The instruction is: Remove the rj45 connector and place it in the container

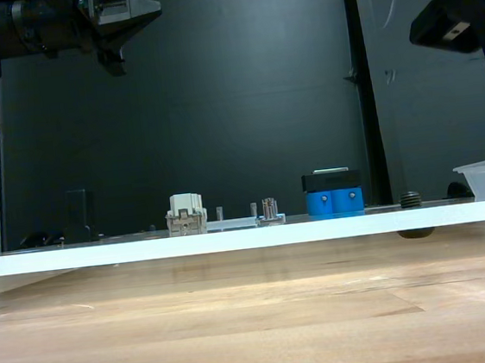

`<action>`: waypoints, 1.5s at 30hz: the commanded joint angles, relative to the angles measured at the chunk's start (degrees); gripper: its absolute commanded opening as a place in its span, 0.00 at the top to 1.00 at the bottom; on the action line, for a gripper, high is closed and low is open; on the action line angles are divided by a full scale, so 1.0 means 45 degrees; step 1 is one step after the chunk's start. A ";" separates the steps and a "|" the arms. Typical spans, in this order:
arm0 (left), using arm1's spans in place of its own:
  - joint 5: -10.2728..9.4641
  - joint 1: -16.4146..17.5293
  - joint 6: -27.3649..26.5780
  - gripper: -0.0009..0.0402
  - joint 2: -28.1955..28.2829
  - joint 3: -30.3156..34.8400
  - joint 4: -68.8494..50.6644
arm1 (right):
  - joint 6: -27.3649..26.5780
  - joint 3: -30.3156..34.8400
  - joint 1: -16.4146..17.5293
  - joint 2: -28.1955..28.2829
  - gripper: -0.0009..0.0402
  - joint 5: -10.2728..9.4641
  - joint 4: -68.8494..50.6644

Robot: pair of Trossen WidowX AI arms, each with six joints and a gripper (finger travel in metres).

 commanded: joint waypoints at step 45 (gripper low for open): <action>0.0005 0.0005 0.0000 0.98 0.0005 0.0005 0.0000 | 0.1525 -0.4551 0.0015 -0.6149 0.98 -0.0185 -0.2356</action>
